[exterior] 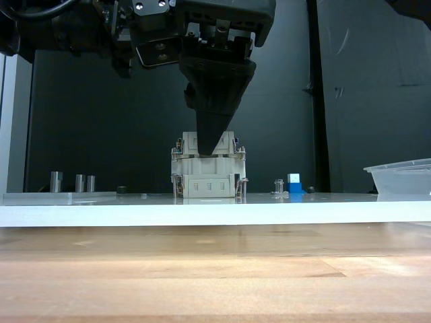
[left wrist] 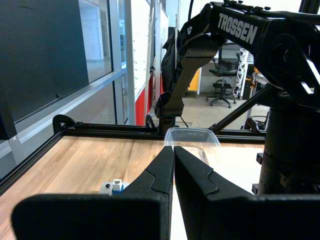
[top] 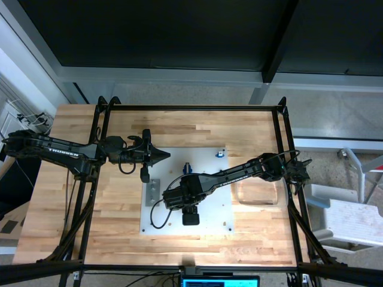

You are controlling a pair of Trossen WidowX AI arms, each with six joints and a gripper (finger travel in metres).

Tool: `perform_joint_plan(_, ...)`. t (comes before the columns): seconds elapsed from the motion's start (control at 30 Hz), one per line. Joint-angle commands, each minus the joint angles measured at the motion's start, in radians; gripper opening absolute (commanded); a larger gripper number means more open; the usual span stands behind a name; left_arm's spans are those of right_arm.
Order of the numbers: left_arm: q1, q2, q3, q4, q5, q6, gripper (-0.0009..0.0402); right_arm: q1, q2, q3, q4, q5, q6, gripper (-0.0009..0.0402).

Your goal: Remove the HAN10-E connector and place it in the container

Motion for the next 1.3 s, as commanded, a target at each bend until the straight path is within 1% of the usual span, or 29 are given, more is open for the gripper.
perform_joint_plan(0.03,0.000,0.000,0.000,0.000,0.000,0.000,0.0000,0.000,-0.008,0.000,-0.003,0.000,-0.002,0.0085)
perform_joint_plan(0.27,0.000,0.000,0.000,0.000,0.000,0.000,0.0000,0.000,-0.023,0.000,-0.009,0.000,-0.004,0.0073)
perform_joint_plan(1.2,0.000,0.000,0.000,0.000,0.000,0.000,0.0000,0.000,-0.130,0.000,-0.094,0.001,0.000,0.0074)
perform_joint_plan(1.27,0.000,0.000,0.000,0.000,0.000,0.000,0.0000,-0.004,-0.154,-0.029,-0.075,0.001,0.003,0.0074)
perform_joint_plan(1.3,0.000,0.000,0.000,0.000,0.000,0.000,0.0000,-0.005,-0.172,-0.061,-0.051,0.001,0.009,0.0074)
